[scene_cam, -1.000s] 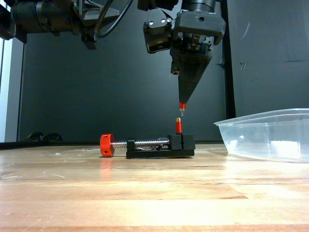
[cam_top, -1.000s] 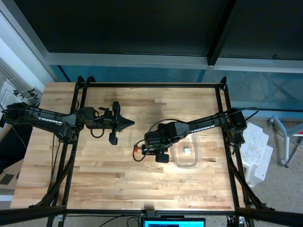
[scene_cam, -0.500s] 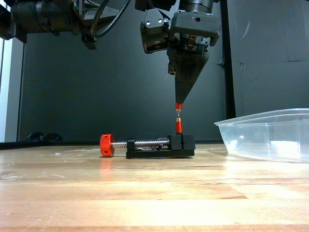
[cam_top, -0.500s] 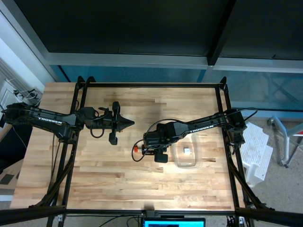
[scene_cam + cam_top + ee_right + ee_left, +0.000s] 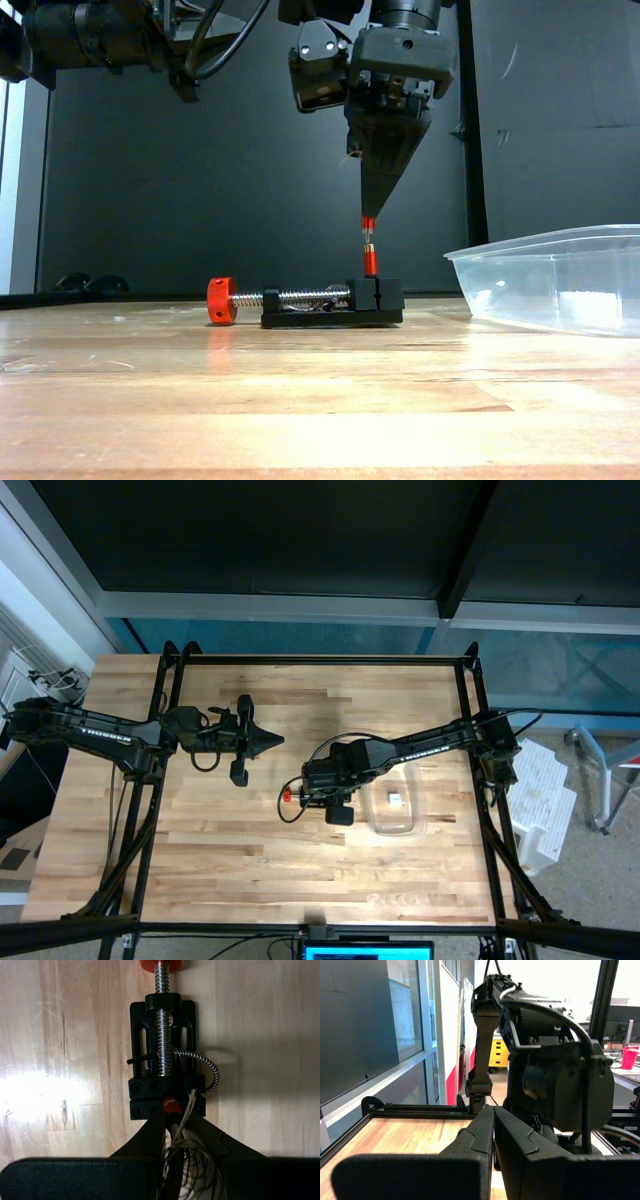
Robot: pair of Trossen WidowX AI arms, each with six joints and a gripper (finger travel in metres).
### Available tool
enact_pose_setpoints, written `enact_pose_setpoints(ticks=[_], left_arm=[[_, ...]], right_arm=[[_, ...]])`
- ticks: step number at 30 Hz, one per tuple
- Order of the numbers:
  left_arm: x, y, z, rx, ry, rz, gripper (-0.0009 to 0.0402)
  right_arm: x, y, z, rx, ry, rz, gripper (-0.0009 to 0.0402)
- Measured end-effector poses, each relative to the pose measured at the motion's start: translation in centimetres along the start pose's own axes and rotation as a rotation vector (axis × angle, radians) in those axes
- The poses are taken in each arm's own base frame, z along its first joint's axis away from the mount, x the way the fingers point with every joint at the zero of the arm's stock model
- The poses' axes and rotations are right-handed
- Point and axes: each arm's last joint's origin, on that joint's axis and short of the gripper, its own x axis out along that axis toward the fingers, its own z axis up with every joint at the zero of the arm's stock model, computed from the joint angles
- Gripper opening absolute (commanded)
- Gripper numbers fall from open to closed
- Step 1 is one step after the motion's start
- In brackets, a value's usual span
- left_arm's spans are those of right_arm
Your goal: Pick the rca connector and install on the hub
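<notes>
Two arms reach in over your wooden table (image 5: pixel 250 870), and only one of them is at the work. Furthest left, your left gripper (image 5: pixel 494 1127) hangs above bare wood well apart from the task's things, its two fingers pressed flat against each other with nothing between them. Moving right in the low view, you come to the red knob (image 5: pixel 222 300) at the left end of the hub (image 5: pixel 330 308), joined to the black block by a silvery threaded rod (image 5: pixel 300 296) that lies level just above the boards. The hub rests flat on the table, and a short red post (image 5: pixel 369 263) with a gold top stands upright on its right half. Directly above that post your right gripper (image 5: pixel 368 222) points straight down, its fingers drawn to a narrow tip and pinching the rca connector (image 5: pixel 368 228). The connector hangs upright, red at the top where it is gripped, and its lower end meets the gold top of the post; you cannot tell from these views whether it is seated or only touching. From the right wrist camera you see a black-and-white braided cable (image 5: pixel 207 1067) curling off the hub's side. Furthest right, the clear plastic tray (image 5: pixel 560 240) sits on the table near the hub, apart from it, with a small white piece (image 5: pixel 396 798) inside.
</notes>
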Motion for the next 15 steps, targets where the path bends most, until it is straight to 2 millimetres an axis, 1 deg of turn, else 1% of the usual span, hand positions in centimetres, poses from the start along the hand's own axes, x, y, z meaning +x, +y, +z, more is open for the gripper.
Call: enact_pose_setpoints(ticks=[15], left_arm=[[0.00,0.00,-0.01,0.000,0.000,0.000,0.0000]], right_arm=[[0.43,0.09,-0.10,-0.002,-0.004,0.000,0.0000]])
